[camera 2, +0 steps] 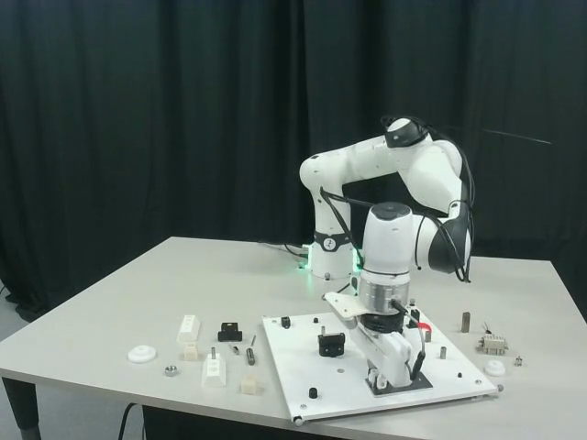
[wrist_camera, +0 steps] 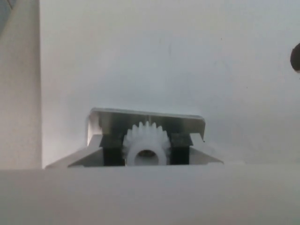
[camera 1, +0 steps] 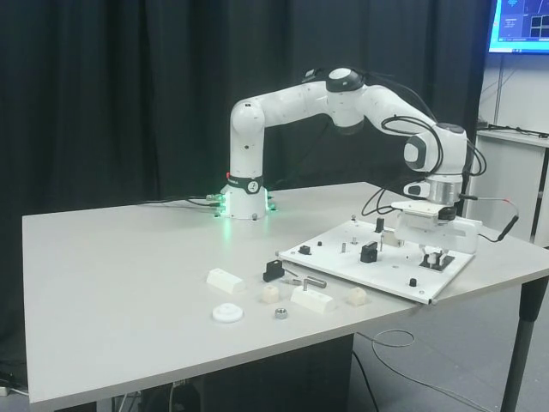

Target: Remove small gear.

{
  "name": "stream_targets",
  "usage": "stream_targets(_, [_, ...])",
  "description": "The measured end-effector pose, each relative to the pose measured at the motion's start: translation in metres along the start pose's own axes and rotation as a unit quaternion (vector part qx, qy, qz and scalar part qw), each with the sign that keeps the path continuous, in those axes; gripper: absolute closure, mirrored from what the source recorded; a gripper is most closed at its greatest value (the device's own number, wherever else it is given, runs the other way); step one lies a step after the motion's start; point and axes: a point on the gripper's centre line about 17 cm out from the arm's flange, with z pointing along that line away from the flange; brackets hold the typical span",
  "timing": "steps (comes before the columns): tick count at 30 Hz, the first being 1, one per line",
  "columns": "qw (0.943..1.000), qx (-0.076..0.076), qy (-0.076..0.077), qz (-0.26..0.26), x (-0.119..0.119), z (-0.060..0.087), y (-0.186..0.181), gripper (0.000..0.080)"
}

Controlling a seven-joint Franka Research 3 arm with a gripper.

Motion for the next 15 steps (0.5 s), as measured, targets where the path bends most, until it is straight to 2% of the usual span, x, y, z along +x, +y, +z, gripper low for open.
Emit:
stream_targets(4, [1.0000,0.000,-0.002,-0.002,0.001,-0.006,0.000,0.0597])
stream_targets(15, [0.9998,-0.004,-0.017,-0.007,0.002,-0.038,0.003,0.0597])
